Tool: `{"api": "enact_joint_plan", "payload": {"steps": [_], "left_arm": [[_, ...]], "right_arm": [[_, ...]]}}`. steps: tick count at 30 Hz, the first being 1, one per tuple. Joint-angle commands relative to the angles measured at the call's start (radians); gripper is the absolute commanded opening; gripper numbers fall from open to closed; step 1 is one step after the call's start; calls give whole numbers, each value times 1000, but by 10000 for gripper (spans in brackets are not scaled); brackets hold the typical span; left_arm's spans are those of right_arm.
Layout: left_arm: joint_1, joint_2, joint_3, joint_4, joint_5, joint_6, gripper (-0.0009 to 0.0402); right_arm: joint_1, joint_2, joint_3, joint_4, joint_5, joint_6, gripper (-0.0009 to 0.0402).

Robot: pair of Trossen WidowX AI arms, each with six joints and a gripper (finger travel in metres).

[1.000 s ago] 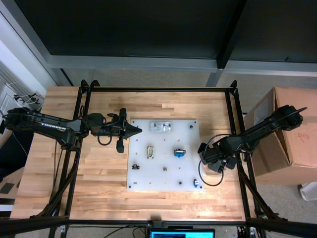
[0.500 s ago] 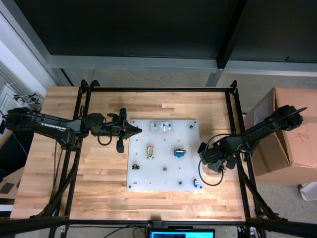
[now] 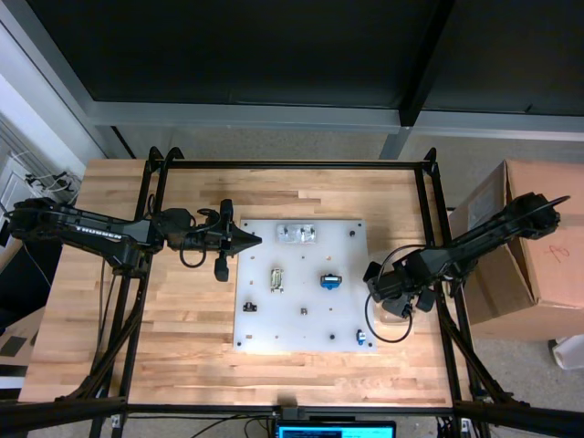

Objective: Pick the M12 nut and place it on its threads and fasten

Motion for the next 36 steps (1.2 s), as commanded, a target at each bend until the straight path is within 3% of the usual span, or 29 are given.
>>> {"api": "enact_joint_plan", "payload": {"steps": [1, 11, 27, 36], "left_arm": [[0, 0, 0, 0, 0, 0, 0], [0, 0, 0, 0, 0, 0, 0], [0, 0, 0, 0, 0, 0, 0], [0, 0, 0, 0, 0, 0, 0]], "right_arm": [[1, -23, 56, -68, 2, -2, 8], [9, 5, 301, -233, 3, -38, 9], [55, 353, 669, -264, 3, -18, 9], [87, 506, 752, -196, 2, -18, 9]]}}
